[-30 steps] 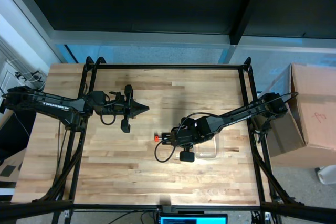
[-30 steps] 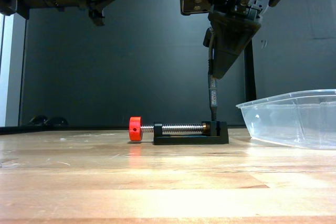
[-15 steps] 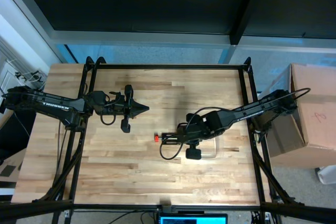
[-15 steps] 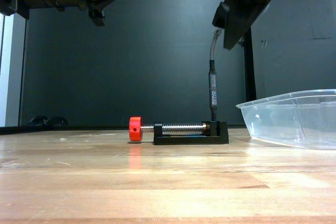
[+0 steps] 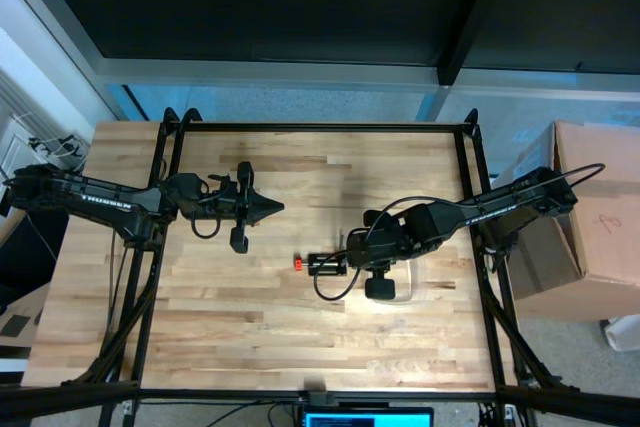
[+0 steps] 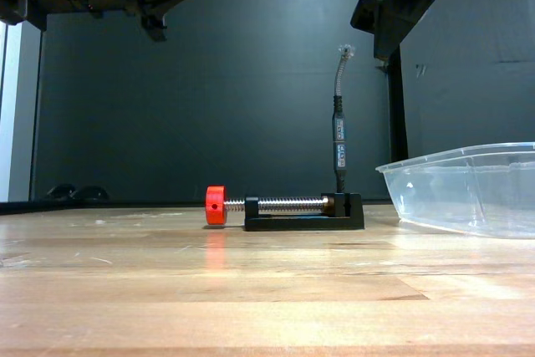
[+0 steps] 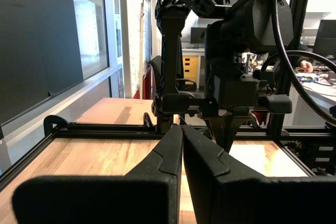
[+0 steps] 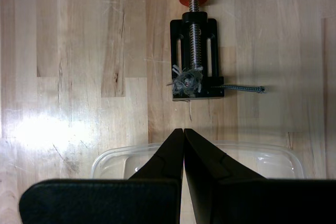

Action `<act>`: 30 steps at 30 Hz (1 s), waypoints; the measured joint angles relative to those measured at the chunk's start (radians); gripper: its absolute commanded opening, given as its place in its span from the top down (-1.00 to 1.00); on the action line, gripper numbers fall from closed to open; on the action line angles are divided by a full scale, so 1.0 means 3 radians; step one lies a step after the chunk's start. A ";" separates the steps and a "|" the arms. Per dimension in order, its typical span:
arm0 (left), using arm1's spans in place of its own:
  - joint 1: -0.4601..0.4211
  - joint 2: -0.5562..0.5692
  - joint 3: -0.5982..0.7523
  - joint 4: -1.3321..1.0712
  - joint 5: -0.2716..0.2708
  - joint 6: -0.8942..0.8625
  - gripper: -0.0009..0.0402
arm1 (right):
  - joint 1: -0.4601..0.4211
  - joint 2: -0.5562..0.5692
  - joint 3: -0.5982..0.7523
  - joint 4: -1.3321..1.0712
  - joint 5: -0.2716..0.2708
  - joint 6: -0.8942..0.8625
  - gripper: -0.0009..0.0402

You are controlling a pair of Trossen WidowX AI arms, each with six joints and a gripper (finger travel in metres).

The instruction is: Remove the USB-C connector from the USB-C receptacle and place in the container

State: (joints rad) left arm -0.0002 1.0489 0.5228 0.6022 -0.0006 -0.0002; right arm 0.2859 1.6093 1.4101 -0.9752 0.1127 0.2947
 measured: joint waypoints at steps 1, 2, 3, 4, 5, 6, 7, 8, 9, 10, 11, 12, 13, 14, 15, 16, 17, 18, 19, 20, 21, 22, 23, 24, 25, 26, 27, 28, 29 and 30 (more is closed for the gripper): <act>0.0000 0.0000 0.0000 0.0001 0.0000 0.0000 0.96 | 0.0000 0.0000 0.0000 0.0000 0.0000 0.0000 0.95; 0.0000 0.0000 0.0000 0.0000 0.0000 0.0000 0.96 | 0.0000 0.0000 0.0000 0.0000 0.0000 0.0000 0.93; 0.0000 0.0000 0.0000 0.0001 0.0000 0.0000 0.96 | 0.0000 0.0000 0.0000 0.0000 0.0000 0.0000 0.90; 0.0000 0.0000 0.0000 0.0001 0.0000 -0.0001 0.96 | -0.0001 0.0000 0.0000 0.0000 0.0000 -0.0001 0.85; 0.0000 0.0000 -0.0001 0.0001 0.0000 0.0000 0.96 | -0.0001 0.0000 0.0000 0.0001 0.0001 -0.0020 0.80; 0.0000 0.0000 -0.0001 0.0001 0.0000 0.0000 0.96 | -0.0003 0.0000 0.0000 0.0001 0.0006 -0.0055 0.73; 0.0000 0.0000 0.0000 0.0001 0.0000 0.0000 0.96 | -0.0003 0.0000 0.0000 0.0000 0.0032 -0.0083 0.65; 0.0000 0.0000 -0.0001 0.0001 0.0000 0.0000 0.96 | -0.0001 0.0000 0.0004 -0.0003 0.0074 -0.0109 0.57; 0.0000 0.0000 -0.0001 0.0001 0.0000 -0.0001 0.96 | -0.0001 0.0000 0.0013 -0.0006 0.0095 -0.0132 0.49; 0.0000 0.0000 -0.0001 0.0001 0.0000 0.0000 0.96 | -0.0003 0.0000 0.0020 -0.0013 0.0116 -0.0140 0.41; 0.0000 0.0000 0.0000 0.0000 0.0000 0.0000 0.96 | -0.0003 0.0000 0.0031 -0.0029 0.0144 -0.0141 0.33; 0.0000 0.0000 -0.0001 0.0000 0.0000 -0.0001 0.96 | -0.0003 0.0001 0.0037 -0.0045 0.0169 -0.0142 0.26; 0.0000 0.0000 -0.0001 0.0001 0.0000 0.0000 0.96 | -0.0003 0.0001 0.0038 -0.0056 0.0174 -0.0142 0.20; 0.0000 0.0000 0.0000 0.0001 0.0000 0.0000 0.96 | -0.0003 0.0003 0.0038 -0.0066 0.0174 -0.0142 0.15; 0.0000 0.0000 -0.0001 0.0001 0.0000 0.0000 0.96 | -0.0003 0.0004 0.0038 -0.0066 0.0174 -0.0142 0.10; 0.0000 0.0000 -0.0001 0.0001 0.0000 0.0000 0.96 | -0.0003 0.0004 0.0038 -0.0066 0.0174 -0.0142 0.07; 0.0000 0.0000 0.0000 0.0000 0.0000 0.0000 0.96 | -0.0003 0.0004 0.0038 -0.0066 0.0174 -0.0142 0.05; 0.0000 0.0000 -0.0001 0.0001 -0.0001 0.0000 0.96 | -0.0003 0.0004 0.0038 -0.0065 0.0174 -0.0142 0.03; 0.0000 0.0000 0.0000 0.0001 0.0000 -0.0001 0.96 | -0.0004 0.0004 0.0038 -0.0065 0.0174 -0.0142 0.03; 0.0000 0.0000 -0.0001 0.0001 -0.0001 -0.0001 0.96 | -0.0006 0.0014 0.0038 -0.0060 0.0174 -0.0142 0.03; 0.0000 0.0000 0.0000 0.0000 0.0000 -0.0001 0.96 | -0.0010 0.0033 0.0046 -0.0060 0.0174 -0.0148 0.04; 0.0000 0.0000 0.0000 0.0000 0.0000 0.0000 0.96 | -0.0017 0.0069 0.0075 -0.0067 0.0173 -0.0155 0.04; 0.0000 0.0000 0.0000 0.0000 0.0000 -0.0001 0.96 | -0.0022 0.0118 0.0121 -0.0076 0.0169 -0.0161 0.04; 0.0000 0.0000 0.0000 0.0001 0.0000 0.0000 0.96 | -0.0032 0.0181 0.0181 -0.0107 0.0159 -0.0168 0.04; 0.0000 0.0000 0.0000 0.0000 0.0000 0.0000 0.96 | -0.0039 0.0242 0.0261 -0.0170 0.0150 -0.0186 0.04; 0.0000 0.0000 -0.0001 0.0001 -0.0001 -0.0001 0.96 | -0.0050 0.0309 0.0347 -0.0231 0.0146 -0.0198 0.03; 0.0000 0.0000 0.0000 0.0000 0.0000 0.0000 0.96 | -0.0058 0.0385 0.0440 -0.0303 0.0144 -0.0221 0.03; 0.0000 0.0000 0.0000 0.0000 -0.0001 -0.0001 0.96 | -0.0067 0.0455 0.0542 -0.0409 0.0145 -0.0235 0.02; 0.0000 0.0000 0.0000 0.0000 -0.0001 0.0000 0.96 | -0.0076 0.0525 0.0636 -0.0504 0.0145 -0.0245 0.01; 0.0000 0.0000 0.0000 0.0001 0.0000 0.0000 0.96 | -0.0081 0.0601 0.0729 -0.0585 0.0146 -0.0257 0.00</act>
